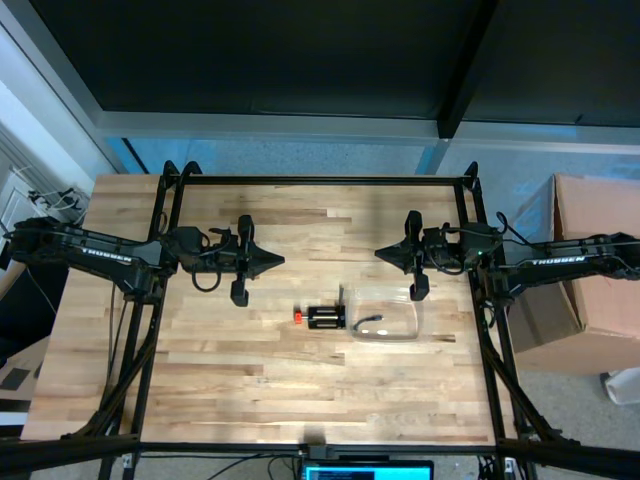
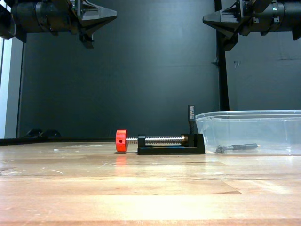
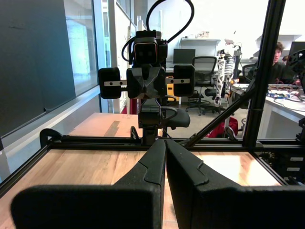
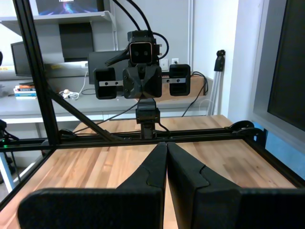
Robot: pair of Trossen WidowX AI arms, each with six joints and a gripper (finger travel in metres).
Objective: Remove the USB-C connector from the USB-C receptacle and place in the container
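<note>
Both left gripper (image 1: 279, 261) and right gripper (image 1: 379, 254) clenched aloft; USB-C connector (image 1: 368, 324) left-right in container (image 1: 386, 341)

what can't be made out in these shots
- USB-C receptacle opening: too small in high view, side-on in low view.
- USB-C connector, lying free in the container: blurred by its wall, low view.
- Container's right end: cut by low view's edge.
- Left end effector and right end effector, shut, above the table: wrist views miss the parts.

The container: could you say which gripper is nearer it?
Right. The right gripper hangs high above the container's left end; the left gripper hangs high farther left, beyond the clamp.
</note>
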